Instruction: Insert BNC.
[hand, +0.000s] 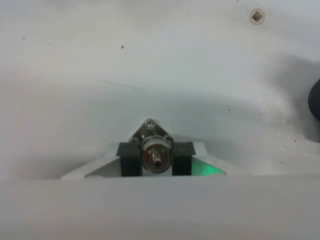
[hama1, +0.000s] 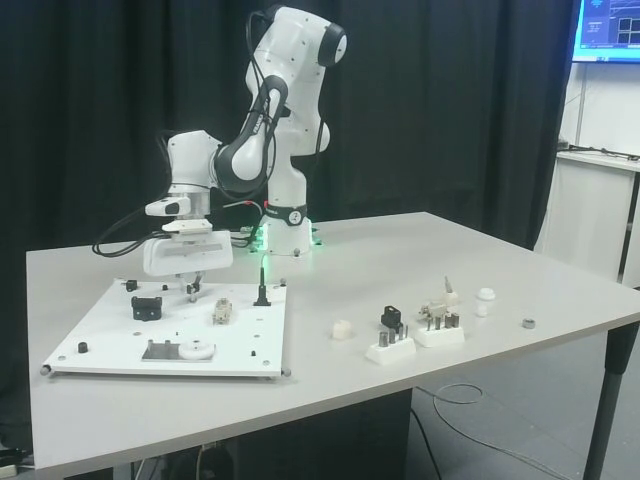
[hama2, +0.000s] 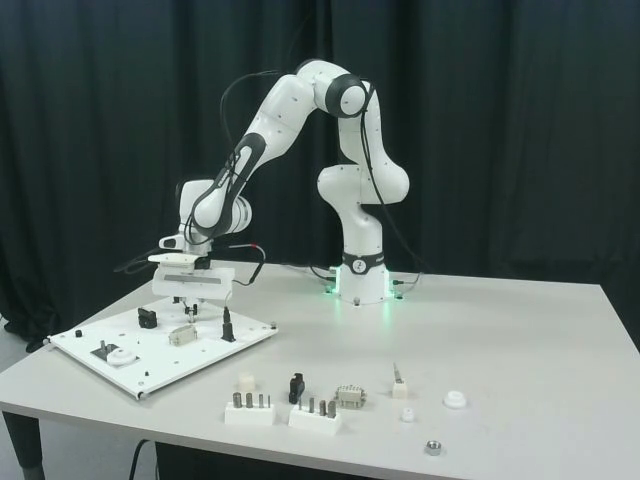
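The white arm (hama2: 300, 110) reached over the white board (hama1: 170, 335) on the grey table (hama1: 400, 270). Its gripper (hama1: 192, 290), black fingers (hand: 129, 159) clamped on the plug (hand: 156, 156), hung just above the board. The plug's long axis stood upright, tip downward. A good insertion likely called for a straight, centred descent.

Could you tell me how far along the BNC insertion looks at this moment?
Done: the tool is shut on the BNC connector, its pin end showing between the black fingers. In hand: the arm holds it above the white board, near the back edge. Left: the connector hangs clear of the board, so lowering and seating it remain.
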